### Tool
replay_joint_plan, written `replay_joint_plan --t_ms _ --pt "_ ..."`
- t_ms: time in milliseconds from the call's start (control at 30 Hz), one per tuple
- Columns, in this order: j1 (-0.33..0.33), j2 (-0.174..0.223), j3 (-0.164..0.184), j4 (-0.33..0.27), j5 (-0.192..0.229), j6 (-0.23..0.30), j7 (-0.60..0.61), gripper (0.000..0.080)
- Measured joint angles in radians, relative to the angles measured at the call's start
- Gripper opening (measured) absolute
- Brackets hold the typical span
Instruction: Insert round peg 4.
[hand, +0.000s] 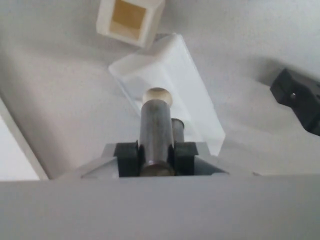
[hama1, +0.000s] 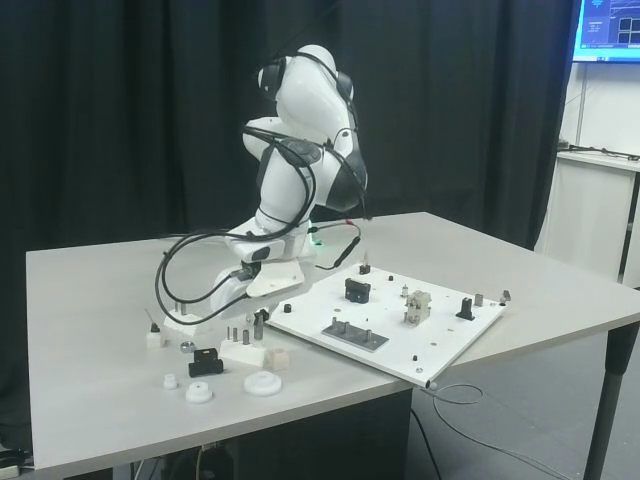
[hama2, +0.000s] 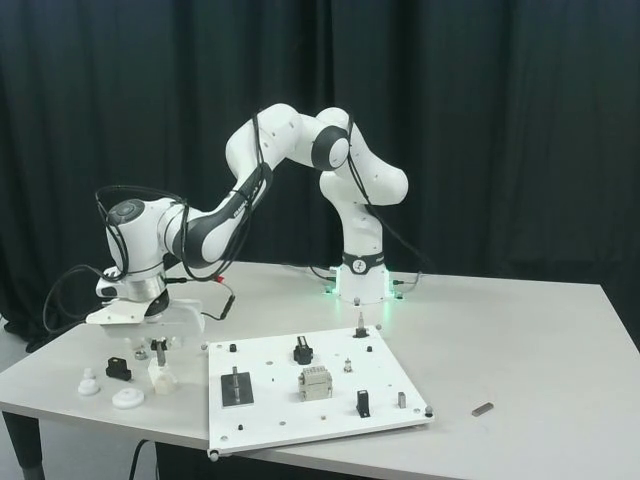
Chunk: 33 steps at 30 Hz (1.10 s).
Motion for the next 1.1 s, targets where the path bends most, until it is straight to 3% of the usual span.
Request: replay_joint_plan --t_ms 800,1100 --pt "0.001 0.000 -0.006 0.016 0.000 -0.013 0.001 0.0146" --pt "0.007 -0.001 -0.006 0.016 0.009 -0.055 0.010 0.0146"
